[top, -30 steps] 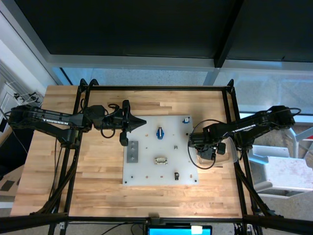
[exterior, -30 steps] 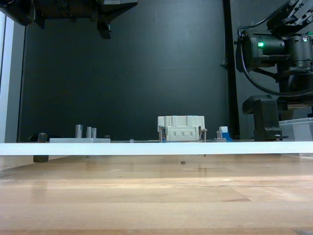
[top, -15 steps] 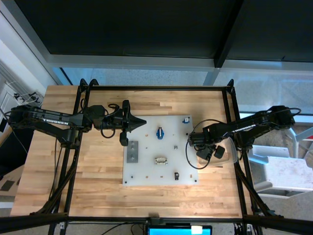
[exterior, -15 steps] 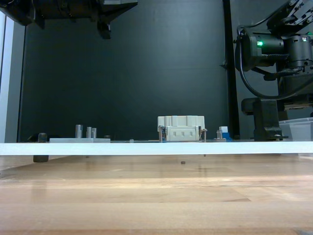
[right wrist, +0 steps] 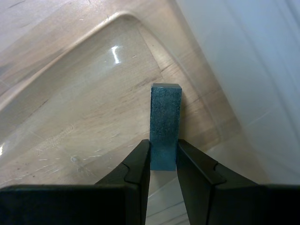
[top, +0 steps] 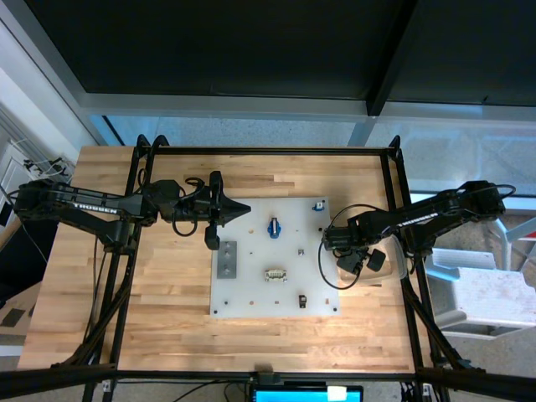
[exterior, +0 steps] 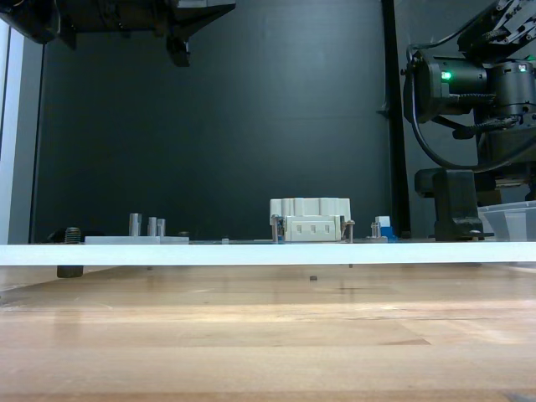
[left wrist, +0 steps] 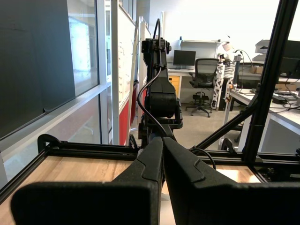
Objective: Pick the 16mm bar and place in it's hole on the taskboard
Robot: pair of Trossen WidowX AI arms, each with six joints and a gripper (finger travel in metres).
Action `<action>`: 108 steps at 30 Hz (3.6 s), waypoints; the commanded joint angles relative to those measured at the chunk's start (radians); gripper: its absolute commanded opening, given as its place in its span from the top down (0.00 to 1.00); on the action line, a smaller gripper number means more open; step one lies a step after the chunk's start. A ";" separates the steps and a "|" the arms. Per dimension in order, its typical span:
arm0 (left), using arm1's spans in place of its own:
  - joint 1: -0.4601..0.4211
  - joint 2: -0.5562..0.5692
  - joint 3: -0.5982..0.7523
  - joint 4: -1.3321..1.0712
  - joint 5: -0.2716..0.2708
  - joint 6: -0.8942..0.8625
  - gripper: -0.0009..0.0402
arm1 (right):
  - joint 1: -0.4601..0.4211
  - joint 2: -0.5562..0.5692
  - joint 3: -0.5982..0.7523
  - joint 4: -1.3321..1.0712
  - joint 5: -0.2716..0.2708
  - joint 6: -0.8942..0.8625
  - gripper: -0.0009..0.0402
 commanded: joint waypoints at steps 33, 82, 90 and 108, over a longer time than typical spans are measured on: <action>0.000 0.000 0.000 0.000 0.000 0.000 0.98 | -0.010 -0.091 0.683 -0.417 0.035 0.742 0.96; -0.016 0.071 0.201 -0.496 0.029 0.016 0.45 | -0.079 0.491 1.477 -0.524 0.008 0.982 0.96; -0.015 0.077 0.208 -0.499 0.026 0.016 0.45 | -0.081 0.527 1.476 -0.499 0.009 0.981 0.96; -0.015 0.077 0.207 -0.503 0.014 0.019 0.49 | -0.100 0.536 1.476 -0.434 -0.002 0.987 0.96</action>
